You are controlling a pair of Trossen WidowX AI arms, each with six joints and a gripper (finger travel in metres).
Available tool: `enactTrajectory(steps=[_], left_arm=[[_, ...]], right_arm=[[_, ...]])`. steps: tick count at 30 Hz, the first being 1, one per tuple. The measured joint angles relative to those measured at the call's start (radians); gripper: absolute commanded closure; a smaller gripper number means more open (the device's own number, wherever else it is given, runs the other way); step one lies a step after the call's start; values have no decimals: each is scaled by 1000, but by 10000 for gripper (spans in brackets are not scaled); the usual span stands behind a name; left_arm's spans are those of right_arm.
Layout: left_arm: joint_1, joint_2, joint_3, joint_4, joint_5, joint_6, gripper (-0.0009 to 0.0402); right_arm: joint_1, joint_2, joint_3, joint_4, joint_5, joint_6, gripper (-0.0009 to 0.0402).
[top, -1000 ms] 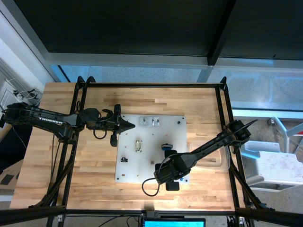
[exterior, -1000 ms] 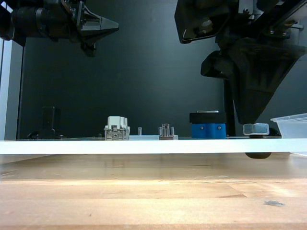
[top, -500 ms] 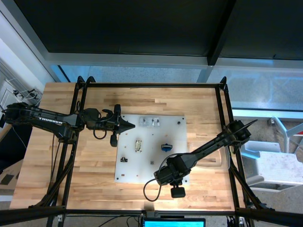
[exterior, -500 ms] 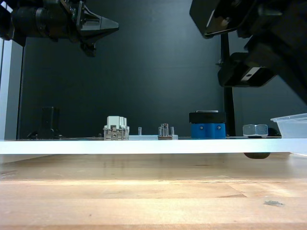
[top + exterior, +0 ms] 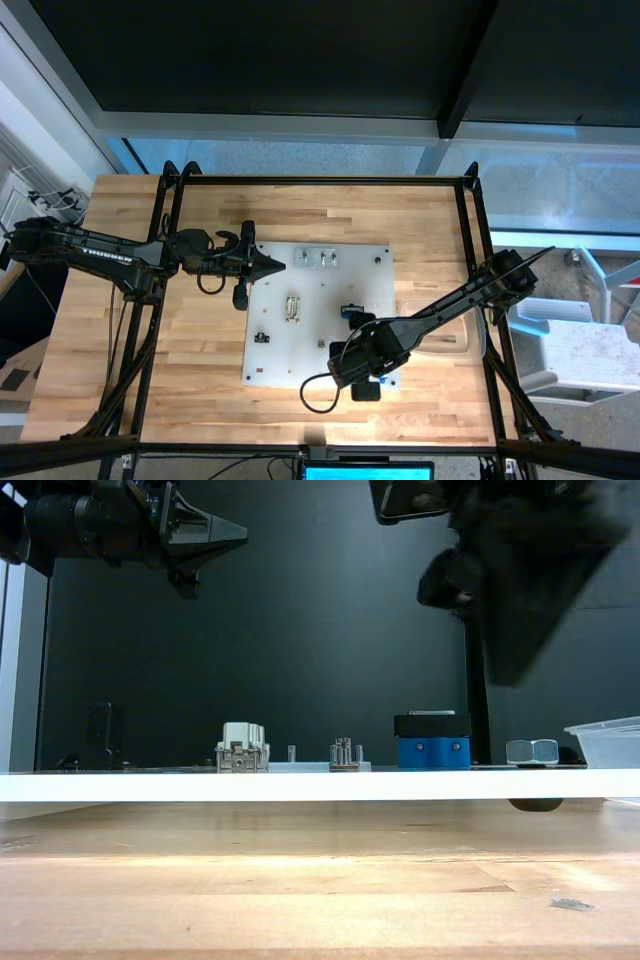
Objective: Pick the M12 fastener and fasten on the M12 threads
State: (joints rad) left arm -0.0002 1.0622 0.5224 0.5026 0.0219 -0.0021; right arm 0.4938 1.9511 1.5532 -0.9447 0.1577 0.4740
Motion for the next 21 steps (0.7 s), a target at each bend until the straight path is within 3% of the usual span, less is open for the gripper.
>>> enactTrajectory(steps=[8, 21], left_arm=[[0, 0, 0, 0, 0, 0, 393], [0, 0, 0, 0, 0, 0, 393]], right_arm=[[1, 39, -25, 48, -52, 12, 393], [2, 40, -48, 92, -53, 18, 393]])
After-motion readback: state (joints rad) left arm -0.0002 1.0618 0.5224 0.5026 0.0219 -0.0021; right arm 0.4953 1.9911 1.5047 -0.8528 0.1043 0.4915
